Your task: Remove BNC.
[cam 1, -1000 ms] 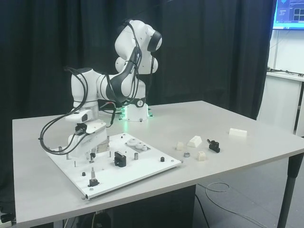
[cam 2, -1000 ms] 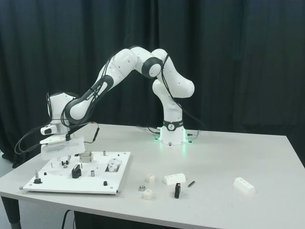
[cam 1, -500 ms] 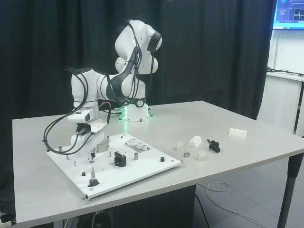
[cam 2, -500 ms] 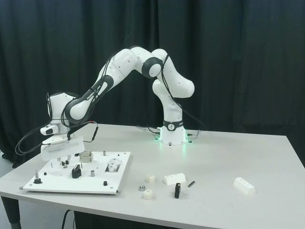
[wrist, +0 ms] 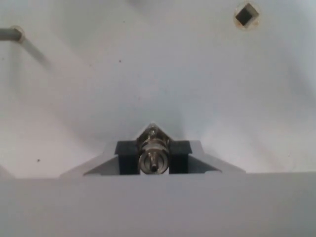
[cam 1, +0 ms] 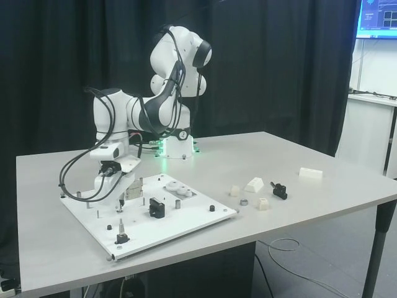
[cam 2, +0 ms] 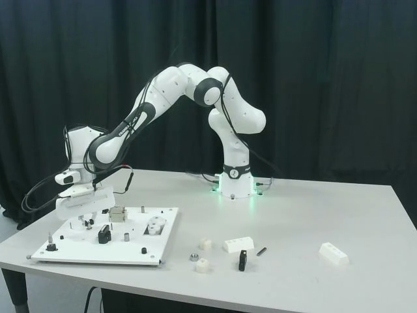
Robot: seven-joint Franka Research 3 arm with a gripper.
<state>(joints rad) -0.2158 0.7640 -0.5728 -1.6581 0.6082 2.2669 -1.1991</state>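
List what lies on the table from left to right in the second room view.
White board with the gripper above it → grey nut → long white block → black clip → thin pin → far white block.

My arm [cam 2: 176, 91]: white shells, black joint bands, black cables. Flat square assembly board [cam 1: 186, 217]: white, dotted with small black fittings. Table [cam 2: 326, 215]: plain grey. Backdrop curtain [cam 2: 326, 78]: black. Ring light at my base [cam 2: 225, 191]: green. Metal BNC connector [wrist: 152, 155]: grey, in black pads.
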